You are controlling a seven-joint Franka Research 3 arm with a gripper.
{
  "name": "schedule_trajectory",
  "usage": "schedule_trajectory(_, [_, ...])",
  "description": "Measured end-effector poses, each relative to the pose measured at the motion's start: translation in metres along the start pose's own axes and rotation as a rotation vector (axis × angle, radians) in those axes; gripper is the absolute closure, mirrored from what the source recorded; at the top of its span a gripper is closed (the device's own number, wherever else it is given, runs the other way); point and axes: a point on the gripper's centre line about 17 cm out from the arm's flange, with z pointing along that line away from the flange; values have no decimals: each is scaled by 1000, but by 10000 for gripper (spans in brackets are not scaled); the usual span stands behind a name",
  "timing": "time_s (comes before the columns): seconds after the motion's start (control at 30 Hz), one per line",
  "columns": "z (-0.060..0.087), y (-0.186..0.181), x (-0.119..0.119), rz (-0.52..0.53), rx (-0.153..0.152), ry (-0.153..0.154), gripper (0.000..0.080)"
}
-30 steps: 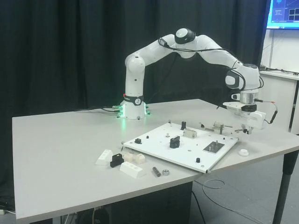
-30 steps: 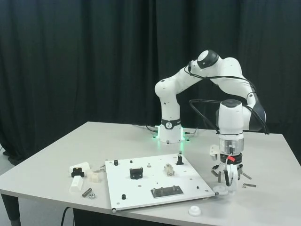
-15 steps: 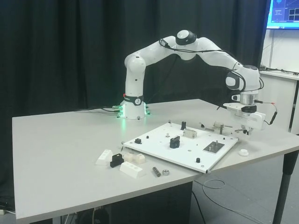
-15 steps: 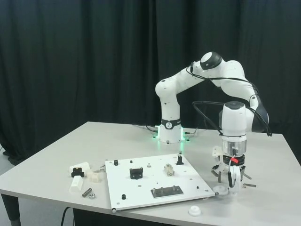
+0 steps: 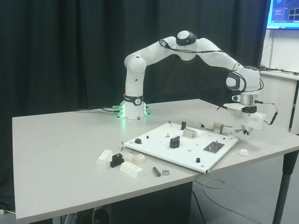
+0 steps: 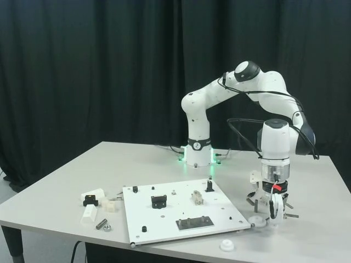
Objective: Place small gear.
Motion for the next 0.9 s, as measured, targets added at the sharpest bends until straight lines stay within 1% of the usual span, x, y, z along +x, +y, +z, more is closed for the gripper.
schedule_trajectory(0.37, [-2,-1,-4,4,6,-7,663])
schedule_trajectory(0.4, [-3,-2,-4,7,6,-8,155])
schedule_trajectory(0.57, [-5,-4,-4,17,10,-13,155])
schedule_trajectory(0.6, [-6,-4,-4,18,11,-14,40])
schedule_trajectory(0.87, [-12,-7,-1,26,13,-13,40])
schedule_trajectory(0.9, [-13,-8,0,27,13,-12,5])
